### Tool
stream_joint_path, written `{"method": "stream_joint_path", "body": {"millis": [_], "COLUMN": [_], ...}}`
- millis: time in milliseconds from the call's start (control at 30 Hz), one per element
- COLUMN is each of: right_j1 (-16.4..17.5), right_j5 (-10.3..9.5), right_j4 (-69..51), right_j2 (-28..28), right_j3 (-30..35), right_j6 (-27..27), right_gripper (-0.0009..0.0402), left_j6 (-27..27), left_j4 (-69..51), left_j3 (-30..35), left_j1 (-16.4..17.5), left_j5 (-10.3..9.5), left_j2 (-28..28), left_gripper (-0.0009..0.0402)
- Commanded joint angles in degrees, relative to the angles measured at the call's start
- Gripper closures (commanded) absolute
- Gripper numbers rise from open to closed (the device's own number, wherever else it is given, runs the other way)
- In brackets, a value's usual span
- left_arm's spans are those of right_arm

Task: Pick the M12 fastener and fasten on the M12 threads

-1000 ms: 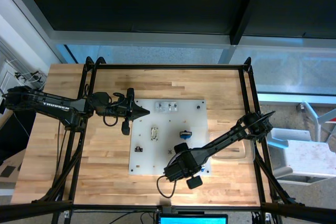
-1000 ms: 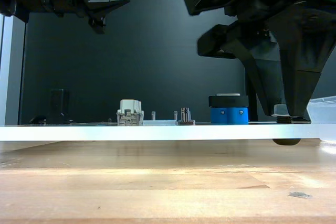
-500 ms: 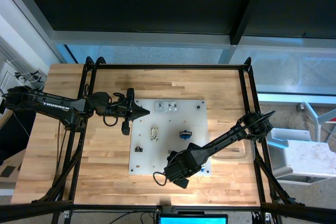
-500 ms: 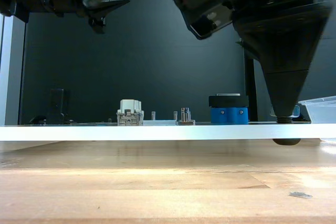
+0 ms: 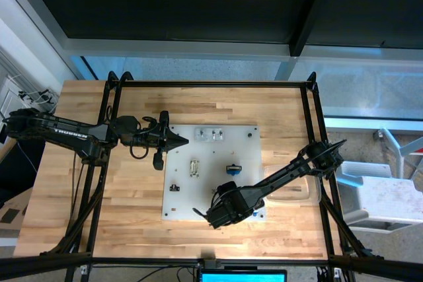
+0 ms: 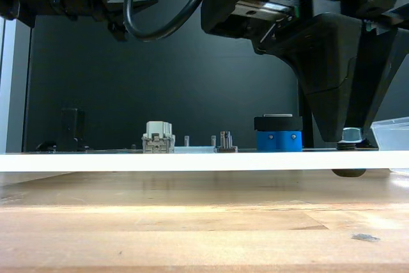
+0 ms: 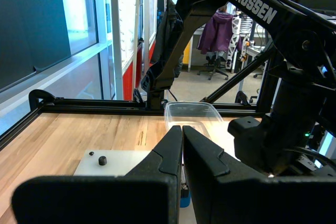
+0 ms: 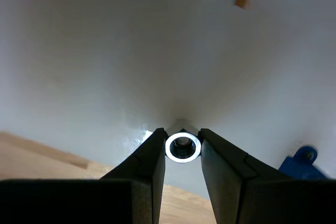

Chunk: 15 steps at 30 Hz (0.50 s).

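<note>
1. The nut (image 8: 182, 147) sat pinched on both sides between the fingertips of the right gripper (image 8: 182, 136). In the low view it rested on top of the black stud (image 6: 347, 147) near the board's near right edge. The right wrist view showed a dark core inside its bore.
2. The left gripper (image 5: 182, 141) hung raised above the far left part of the board, pointing right. Its fingers were pressed together on nothing.
3. The white board (image 5: 180, 197) carried a pale connector (image 6: 158, 139) and, further right, a blue block (image 6: 278, 140). The block stood nearer the stud, but apart from it.
4. The right gripper pointed straight down at the stud. In the high view its arm hid both nut and stud.
5. A clear tray (image 5: 303, 196) lay just beside the board's right edge.
</note>
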Motion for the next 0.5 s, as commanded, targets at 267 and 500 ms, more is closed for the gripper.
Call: {"method": "stream_joint_path", "body": {"millis": [267,500], "right_j1": [-0.1,-0.1], "right_j5": [0.04,0.04], "right_j4": [0.4,1.3], "right_j2": [0.0,0.0], "right_j3": [0.0,0.0], "right_j6": [9.9,25.9], "right_gripper": [0.0380,0.0380], "left_j6": [0.0,0.0], "left_j4": [0.0,0.0], "left_j3": [0.0,0.0], "left_j1": [0.0,0.0], "left_j5": [0.00,0.00], "left_j2": [0.0,0.0], "left_gripper": [0.0393,0.0393]}}
